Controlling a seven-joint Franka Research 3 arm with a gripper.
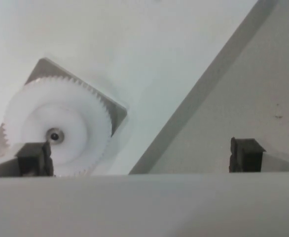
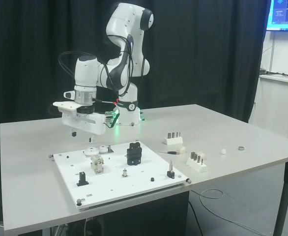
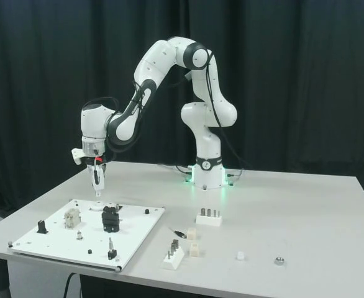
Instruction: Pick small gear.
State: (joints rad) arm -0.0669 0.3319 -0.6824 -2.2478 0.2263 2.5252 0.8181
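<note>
Plastic is the likely material of the white gear (image 1: 58, 126), so it should be light, stiff and rather slick; it sits on a pin at the far edge of the white board (image 2: 134, 184), below the gripper (image 1: 139, 155). The black fingertips (image 1: 245, 154) stand wide apart, holding nothing, and the toothed rim on opposite sides looks the best place to pinch.

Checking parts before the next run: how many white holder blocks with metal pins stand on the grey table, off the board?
2: one holder block nearer the arm's base, another near the table's front edge. None seems hidden.

The white arm (image 3: 169, 81) holds its end effector (image 3: 97, 188) above the white board's (image 3: 89, 233) far edge.
</note>
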